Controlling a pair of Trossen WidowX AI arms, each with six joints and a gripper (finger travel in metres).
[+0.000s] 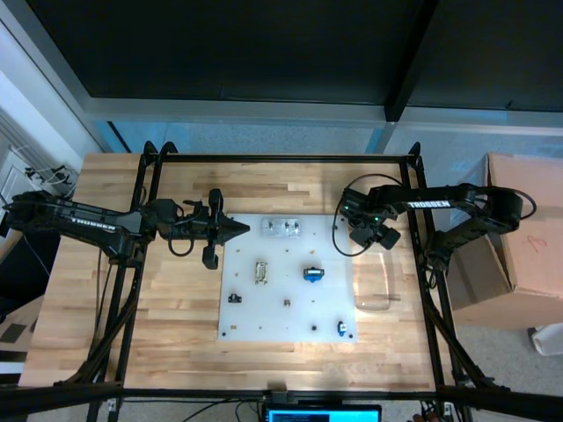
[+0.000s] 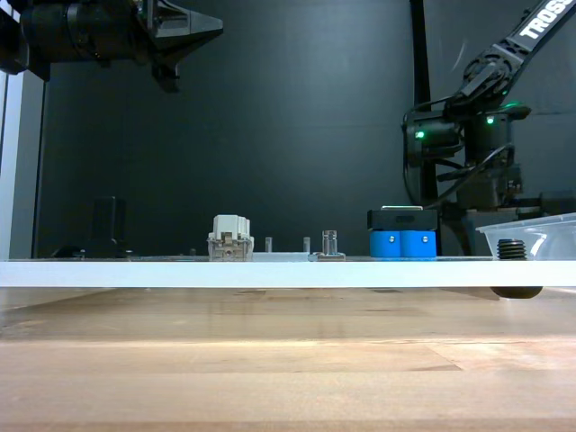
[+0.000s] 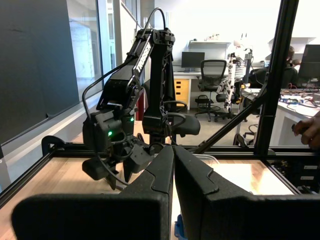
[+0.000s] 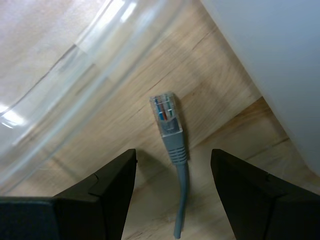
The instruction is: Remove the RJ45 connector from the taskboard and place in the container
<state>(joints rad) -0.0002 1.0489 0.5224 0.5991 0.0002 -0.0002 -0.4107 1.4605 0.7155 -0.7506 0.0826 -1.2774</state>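
**Connector off the board, not shown inside the container**

Your RJ45 connector (image 4: 167, 122) was out of its seat. It lay free and flat on what looked like bare wood, its grey cable trailing back toward the right gripper (image 4: 173, 155). That gripper hung over it with its 2 fingers spread wide, 1 on each side of the cable, gripping nothing. The removal looked done; the placing looked unfinished, because the plug seemed to lie just beside the clear container (image 4: 75, 75), on the board side of its rim. Through clear plastic you could not be certain of that.

The plug sat in a narrow strip, with the container's curved rim on 1 side and the white taskboard (image 4: 280, 60) edge on the other. I judged that a straight descent suited better than a sideways sweep.

Your left gripper (image 3: 173, 150) was closed on nothing. It was raised high over the board's left edge, well apart from the right arm, so it gave you open room.
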